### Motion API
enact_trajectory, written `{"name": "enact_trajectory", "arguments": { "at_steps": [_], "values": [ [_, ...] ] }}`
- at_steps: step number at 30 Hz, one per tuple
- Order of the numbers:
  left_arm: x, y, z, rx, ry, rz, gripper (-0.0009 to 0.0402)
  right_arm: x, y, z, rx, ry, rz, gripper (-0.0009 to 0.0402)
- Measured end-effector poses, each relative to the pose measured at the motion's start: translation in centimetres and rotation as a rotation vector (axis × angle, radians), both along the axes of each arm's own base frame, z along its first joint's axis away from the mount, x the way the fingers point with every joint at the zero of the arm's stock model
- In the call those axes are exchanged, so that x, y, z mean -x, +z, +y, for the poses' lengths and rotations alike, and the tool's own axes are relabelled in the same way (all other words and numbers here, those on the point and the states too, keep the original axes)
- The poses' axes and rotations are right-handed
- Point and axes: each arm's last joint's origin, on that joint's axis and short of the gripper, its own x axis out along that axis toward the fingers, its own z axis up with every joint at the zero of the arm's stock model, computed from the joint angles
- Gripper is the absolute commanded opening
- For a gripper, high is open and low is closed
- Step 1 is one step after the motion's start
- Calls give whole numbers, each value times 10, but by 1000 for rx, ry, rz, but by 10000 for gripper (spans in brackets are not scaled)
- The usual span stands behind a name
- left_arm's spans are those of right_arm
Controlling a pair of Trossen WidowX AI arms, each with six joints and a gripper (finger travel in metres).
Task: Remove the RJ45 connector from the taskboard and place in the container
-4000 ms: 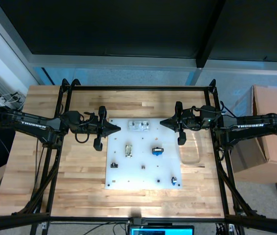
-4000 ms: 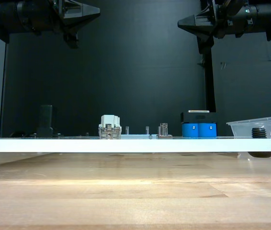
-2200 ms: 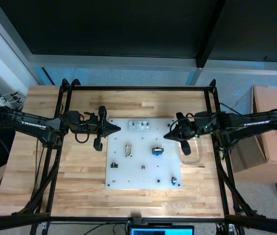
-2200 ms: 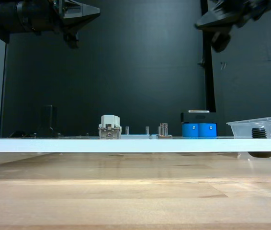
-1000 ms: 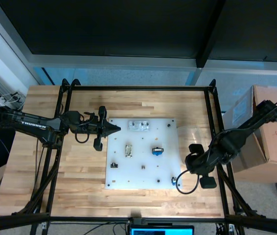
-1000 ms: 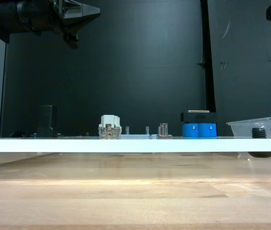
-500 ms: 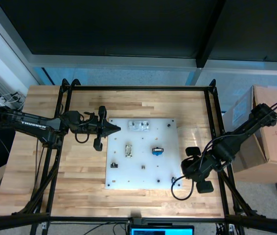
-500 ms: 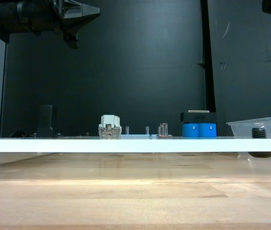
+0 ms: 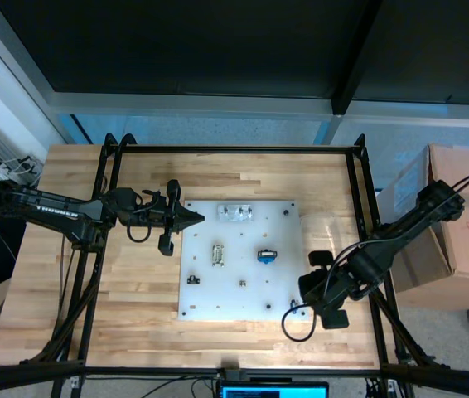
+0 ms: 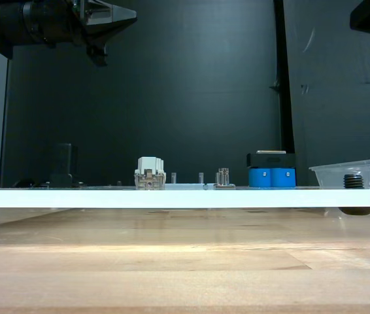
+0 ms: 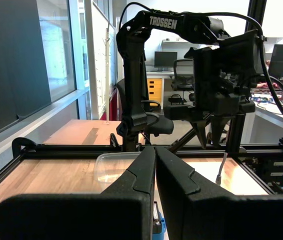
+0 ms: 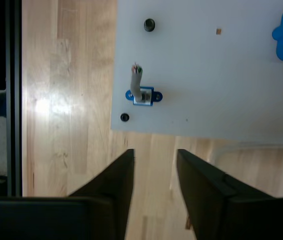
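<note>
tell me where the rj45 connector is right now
In the right wrist view the RJ45 connector sits in its blue seat at the taskboard's near right corner, below the open right hand; the shut left hand hangs over the board's left edge.

We're seeing RJ45 connector (image 12: pixel 142 95) sitting in its blue holder (image 12: pixel 154 96) near corner of white taskboard (image 12: pixel 206 75). Short grey cable stub (image 12: pixel 136 82) is sticking out of it, bare wire ends showing. Clear plastic container (image 10: pixel 358 170) is standing just beside board's right edge, apart from connector.
</note>
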Motion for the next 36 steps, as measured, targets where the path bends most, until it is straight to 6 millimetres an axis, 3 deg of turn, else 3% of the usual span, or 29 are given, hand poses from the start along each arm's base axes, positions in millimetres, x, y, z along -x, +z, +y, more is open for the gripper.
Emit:
{"name": "enact_trajectory", "arguments": {
  "at_steps": [6,14,22,30,36],
  "values": [
    [0,0,0,0,0,-1,0,-11,-10,7,2,-4,-19,217],
    [0,0,0,0,0,0,0,-21,-23,14,35,-14,-29,210],
    [0,0,0,0,0,0,0,-30,-34,20,37,-15,-34,140],
    [0,0,0,0,0,0,0,-33,-38,22,32,-17,-40,4],
    [0,0,0,0,0,0,0,-34,-38,22,30,-18,-43,-2]
  ]
}}
